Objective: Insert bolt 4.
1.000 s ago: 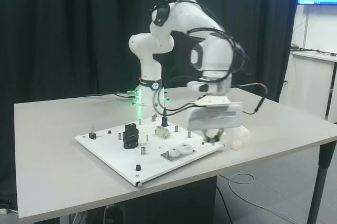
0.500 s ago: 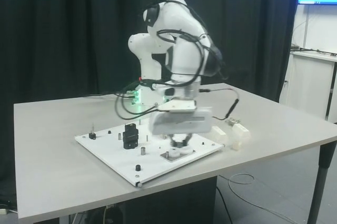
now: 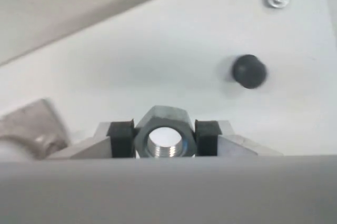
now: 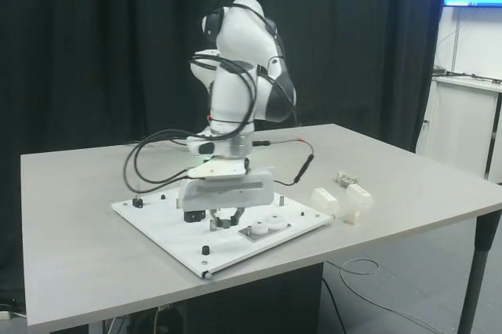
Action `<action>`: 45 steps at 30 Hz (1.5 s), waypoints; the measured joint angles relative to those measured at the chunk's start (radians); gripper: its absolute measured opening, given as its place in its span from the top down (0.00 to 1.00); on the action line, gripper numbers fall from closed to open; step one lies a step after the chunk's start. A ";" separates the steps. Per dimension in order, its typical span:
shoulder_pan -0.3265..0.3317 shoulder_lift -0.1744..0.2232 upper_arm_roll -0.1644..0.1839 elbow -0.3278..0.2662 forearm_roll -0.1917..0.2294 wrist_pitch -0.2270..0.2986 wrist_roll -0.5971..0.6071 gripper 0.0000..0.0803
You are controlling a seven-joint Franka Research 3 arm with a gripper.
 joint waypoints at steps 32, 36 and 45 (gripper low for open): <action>-0.057 0.032 -0.076 0.031 0.198 0.010 -0.186 0.70; -0.057 0.046 -0.076 0.041 0.199 0.010 -0.194 0.70; -0.057 0.068 -0.076 0.067 0.211 0.007 -0.207 0.70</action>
